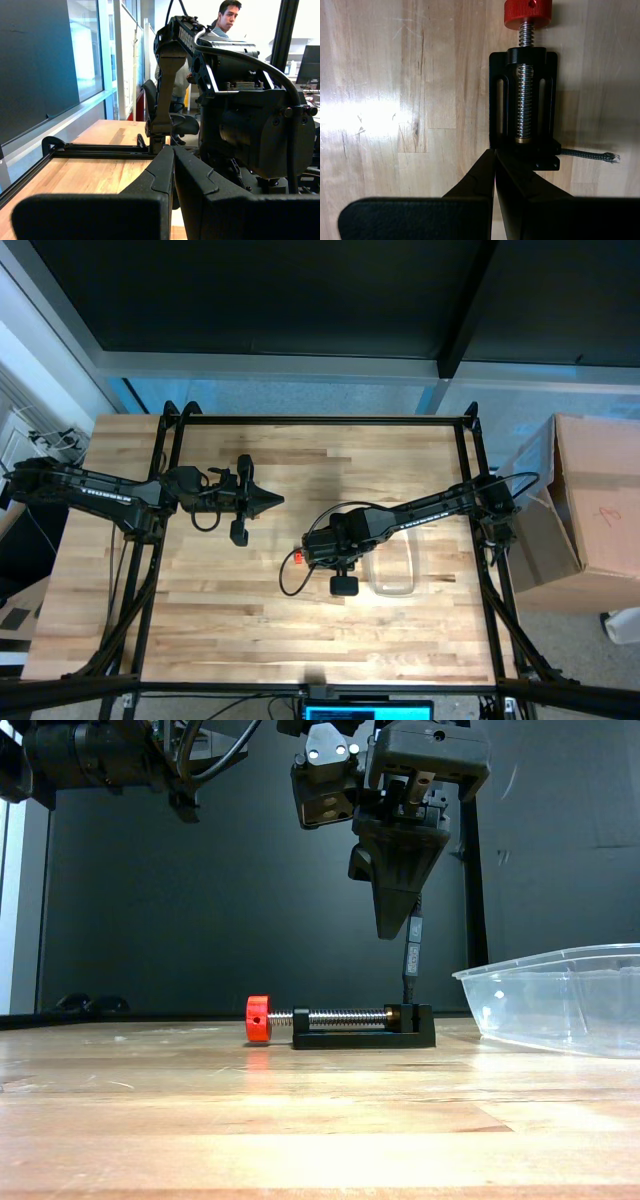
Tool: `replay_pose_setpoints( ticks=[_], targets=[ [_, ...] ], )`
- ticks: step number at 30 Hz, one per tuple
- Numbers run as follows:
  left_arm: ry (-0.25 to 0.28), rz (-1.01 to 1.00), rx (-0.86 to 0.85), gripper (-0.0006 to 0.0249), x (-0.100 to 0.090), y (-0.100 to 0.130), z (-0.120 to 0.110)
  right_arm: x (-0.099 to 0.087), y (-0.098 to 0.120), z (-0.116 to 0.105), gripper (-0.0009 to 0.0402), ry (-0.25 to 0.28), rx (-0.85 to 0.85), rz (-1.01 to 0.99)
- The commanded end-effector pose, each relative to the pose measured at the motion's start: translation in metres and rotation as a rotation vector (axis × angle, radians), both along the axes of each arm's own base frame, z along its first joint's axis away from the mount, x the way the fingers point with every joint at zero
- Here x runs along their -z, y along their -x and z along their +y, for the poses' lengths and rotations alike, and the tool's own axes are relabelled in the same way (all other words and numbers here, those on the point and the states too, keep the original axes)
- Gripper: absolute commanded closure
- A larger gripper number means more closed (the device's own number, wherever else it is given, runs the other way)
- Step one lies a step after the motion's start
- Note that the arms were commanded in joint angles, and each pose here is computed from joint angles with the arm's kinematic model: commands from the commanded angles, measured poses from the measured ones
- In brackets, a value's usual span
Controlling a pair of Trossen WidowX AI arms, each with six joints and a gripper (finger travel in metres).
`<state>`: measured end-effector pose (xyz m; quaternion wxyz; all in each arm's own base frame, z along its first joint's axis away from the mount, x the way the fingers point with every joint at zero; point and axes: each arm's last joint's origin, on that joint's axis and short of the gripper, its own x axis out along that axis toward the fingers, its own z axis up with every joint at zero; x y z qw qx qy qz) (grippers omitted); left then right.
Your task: Remove the USB-C connector from the USB-C receptacle and place in the container
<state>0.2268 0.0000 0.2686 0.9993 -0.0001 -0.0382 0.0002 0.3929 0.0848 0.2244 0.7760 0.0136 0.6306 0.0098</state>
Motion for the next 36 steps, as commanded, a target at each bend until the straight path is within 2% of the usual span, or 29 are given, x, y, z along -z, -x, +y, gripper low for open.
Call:
replay_pose_setpoints(
  ticks=[1,18,21,31,36],
  targets=[
    [0.0,0.0,0.0,0.0243,0.0,0.0,0.0,-0.001,0.0,0.0,0.0394,-0.002,0.002,-0.003],
    [0.0,0.0,0.0,0.0243,0.0,0.0,0.0,-0.041,0.026,0.005,0.0393,-0.013,-0.016,-0.062],
    [0.0,0.0,0.0,0.0243,0.0,0.0,0.0,-0.046,0.032,0.003,0.0393,0.009,-0.01,-0.058],
    [0.0,0.0,0.0,0.0243,0.0,0.0,0.0,-0.054,0.055,-0.006,0.0393,0.009,0.007,-0.057],
    [0.0,0.0,0.0,0.0243,0.0,0.0,0.0,-0.057,0.058,-0.012,0.0383,0.024,0.025,-0.067]
  ],
)
